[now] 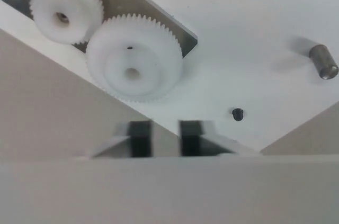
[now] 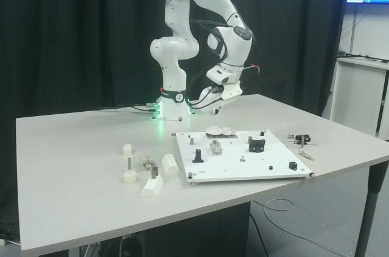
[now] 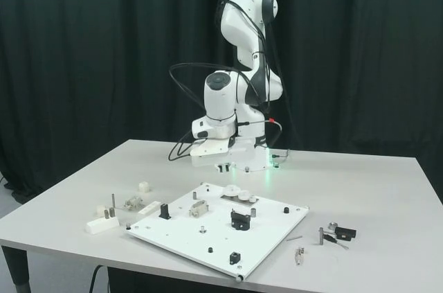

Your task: Remove large gear.

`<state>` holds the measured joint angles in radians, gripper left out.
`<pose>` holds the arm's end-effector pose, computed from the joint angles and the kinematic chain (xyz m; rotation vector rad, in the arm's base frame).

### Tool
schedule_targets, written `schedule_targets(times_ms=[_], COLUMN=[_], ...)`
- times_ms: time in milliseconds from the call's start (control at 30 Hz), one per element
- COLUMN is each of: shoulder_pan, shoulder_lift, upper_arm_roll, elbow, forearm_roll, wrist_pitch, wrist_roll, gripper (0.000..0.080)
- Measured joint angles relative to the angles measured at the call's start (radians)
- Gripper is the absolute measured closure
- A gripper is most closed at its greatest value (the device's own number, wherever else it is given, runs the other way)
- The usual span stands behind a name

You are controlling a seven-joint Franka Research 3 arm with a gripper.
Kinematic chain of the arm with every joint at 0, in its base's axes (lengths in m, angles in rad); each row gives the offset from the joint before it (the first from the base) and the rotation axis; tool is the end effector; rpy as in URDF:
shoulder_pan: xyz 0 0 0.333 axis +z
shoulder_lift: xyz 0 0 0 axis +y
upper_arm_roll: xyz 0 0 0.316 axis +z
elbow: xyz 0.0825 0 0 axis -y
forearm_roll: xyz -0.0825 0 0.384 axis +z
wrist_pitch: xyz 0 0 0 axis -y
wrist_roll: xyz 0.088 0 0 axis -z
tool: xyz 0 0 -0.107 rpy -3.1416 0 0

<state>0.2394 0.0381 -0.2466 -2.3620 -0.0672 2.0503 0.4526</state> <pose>0.4608 -0.0073 0.2881 2.8989 -0.6175 -0.4885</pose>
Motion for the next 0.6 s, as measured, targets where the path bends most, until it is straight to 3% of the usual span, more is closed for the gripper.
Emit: schedule_targets(times_ms=[67,100,333,367,400,600], shoulder_pan=[0.0,0.0,0.0,0.0,0.0,0.0], shoulder_lift=[-0.002,-0.003,-0.009,-0.01,-0.01,-0.011], upper_arm_roll=[0.0,0.0,0.0,0.0,0.0,0.0], elbow=[0.003,0.005,0.02,0.023,0.025,0.038], forearm_roll=[0.0,0.0,0.0,0.0,0.0,-0.001], wrist_pitch=[-0.004,-0.008,-0.038,-0.042,-0.044,-0.061], wrist_roll=[0.002,0.003,0.012,0.012,0.012,0.012], gripper=[0.0795,0.0549,0.0549,0.0239,0.0064,0.0064])
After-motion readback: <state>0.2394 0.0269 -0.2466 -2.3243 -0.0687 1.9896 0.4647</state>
